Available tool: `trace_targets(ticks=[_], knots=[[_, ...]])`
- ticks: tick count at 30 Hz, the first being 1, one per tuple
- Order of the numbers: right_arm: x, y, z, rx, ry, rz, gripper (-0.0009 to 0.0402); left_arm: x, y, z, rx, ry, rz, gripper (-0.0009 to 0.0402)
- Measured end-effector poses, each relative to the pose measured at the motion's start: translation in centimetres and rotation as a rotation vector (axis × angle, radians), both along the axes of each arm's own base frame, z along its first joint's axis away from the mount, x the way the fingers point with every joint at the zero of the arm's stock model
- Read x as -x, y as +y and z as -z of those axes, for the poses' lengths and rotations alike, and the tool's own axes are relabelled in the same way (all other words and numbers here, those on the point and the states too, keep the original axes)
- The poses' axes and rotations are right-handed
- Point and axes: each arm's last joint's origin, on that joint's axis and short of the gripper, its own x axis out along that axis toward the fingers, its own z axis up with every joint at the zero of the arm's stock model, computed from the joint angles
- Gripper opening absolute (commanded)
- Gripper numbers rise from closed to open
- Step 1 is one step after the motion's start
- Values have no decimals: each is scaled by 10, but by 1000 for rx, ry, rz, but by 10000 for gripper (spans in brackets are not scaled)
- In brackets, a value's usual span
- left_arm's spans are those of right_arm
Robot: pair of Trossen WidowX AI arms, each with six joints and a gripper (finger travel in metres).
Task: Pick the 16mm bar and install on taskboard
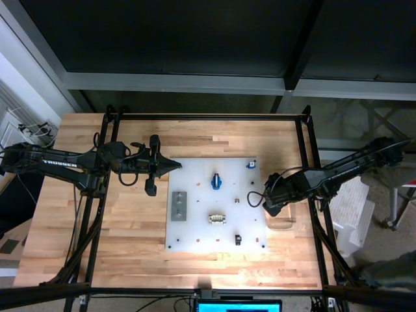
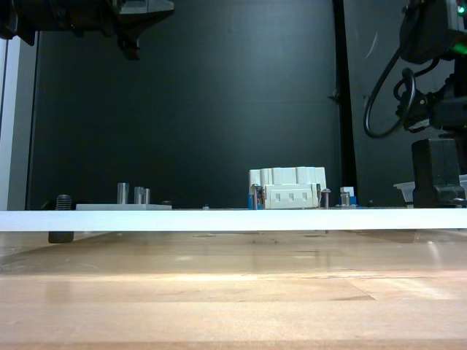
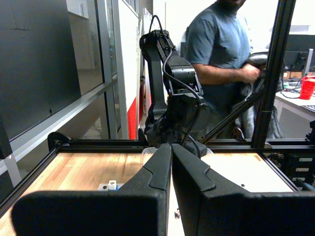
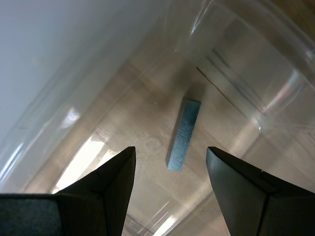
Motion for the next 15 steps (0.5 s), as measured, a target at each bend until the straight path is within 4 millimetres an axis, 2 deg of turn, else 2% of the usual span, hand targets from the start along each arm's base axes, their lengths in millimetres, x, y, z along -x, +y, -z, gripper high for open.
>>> trace_targets(ticks=[15], knots=[[6,-3,27,-51,6,42,199,0,0,0,0,-2,0,1]])
